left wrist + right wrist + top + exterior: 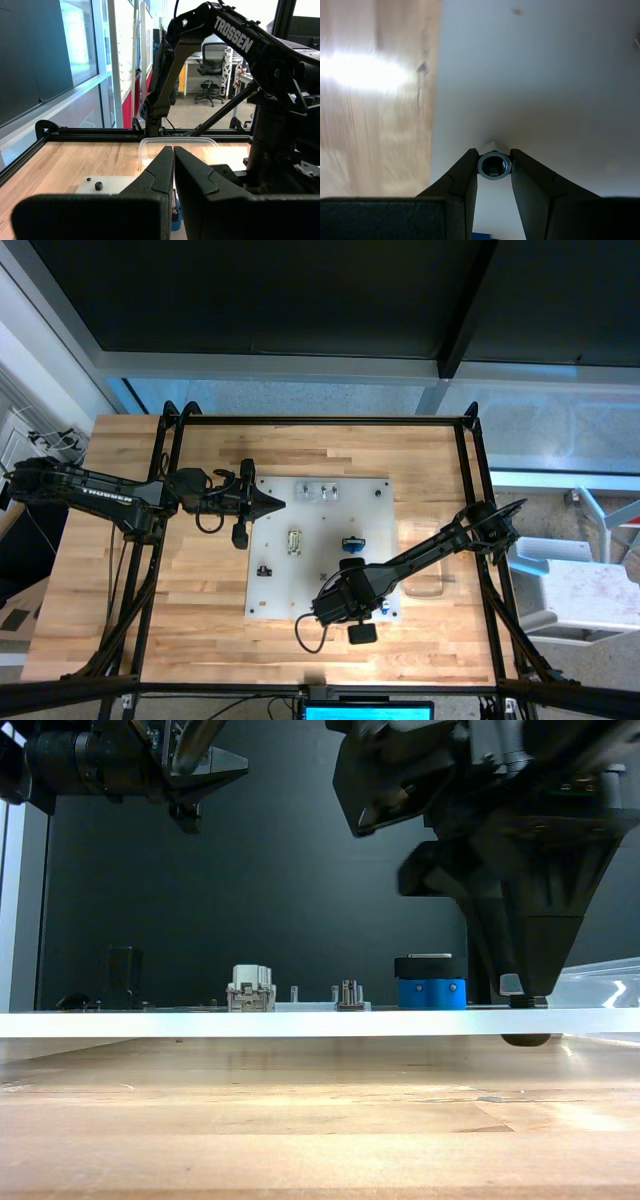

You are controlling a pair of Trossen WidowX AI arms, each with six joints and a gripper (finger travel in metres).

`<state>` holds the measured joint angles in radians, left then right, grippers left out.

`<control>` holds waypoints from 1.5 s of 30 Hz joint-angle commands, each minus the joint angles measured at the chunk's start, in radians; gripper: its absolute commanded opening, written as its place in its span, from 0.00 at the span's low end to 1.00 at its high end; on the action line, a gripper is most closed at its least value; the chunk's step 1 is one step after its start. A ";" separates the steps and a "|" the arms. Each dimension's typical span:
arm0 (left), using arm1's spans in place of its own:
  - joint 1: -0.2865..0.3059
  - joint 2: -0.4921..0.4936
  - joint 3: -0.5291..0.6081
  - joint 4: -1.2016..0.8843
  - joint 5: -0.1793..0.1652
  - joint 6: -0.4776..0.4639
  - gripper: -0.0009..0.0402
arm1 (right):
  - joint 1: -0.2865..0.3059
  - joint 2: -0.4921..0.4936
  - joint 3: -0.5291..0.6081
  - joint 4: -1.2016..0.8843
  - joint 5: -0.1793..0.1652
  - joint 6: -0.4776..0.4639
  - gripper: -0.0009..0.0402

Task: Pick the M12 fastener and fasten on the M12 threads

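The right claw (494, 153) is clamped on the M12 nut (494, 165), which is pinched between its fingertips just above the white board (545, 75). I cannot tell whether the nut sits on its stud. The left claw (173, 150), fingers pressed together, hovers high and well away from it.

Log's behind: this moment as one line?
right gripper shut on M12 nut, low over white board | threaded on: cannot tell | left gripper shut, parked high

Wooden table (90, 570), windows (80, 50), office chair (214, 54)
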<state>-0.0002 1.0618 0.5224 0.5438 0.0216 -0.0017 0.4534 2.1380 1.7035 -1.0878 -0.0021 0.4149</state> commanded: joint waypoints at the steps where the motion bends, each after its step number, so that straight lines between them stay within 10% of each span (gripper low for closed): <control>1: 0.000 0.000 0.000 0.000 0.000 0.000 0.02 | 0.000 0.001 0.000 0.003 0.001 0.185 0.08; 45: 0.000 0.000 0.000 0.000 0.000 0.000 0.02 | -0.002 -0.001 0.000 0.009 0.002 2.360 0.08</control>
<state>-0.0002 1.0618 0.5228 0.5434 0.0216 -0.0021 0.4515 2.1380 1.7031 -1.0786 -0.0006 2.7197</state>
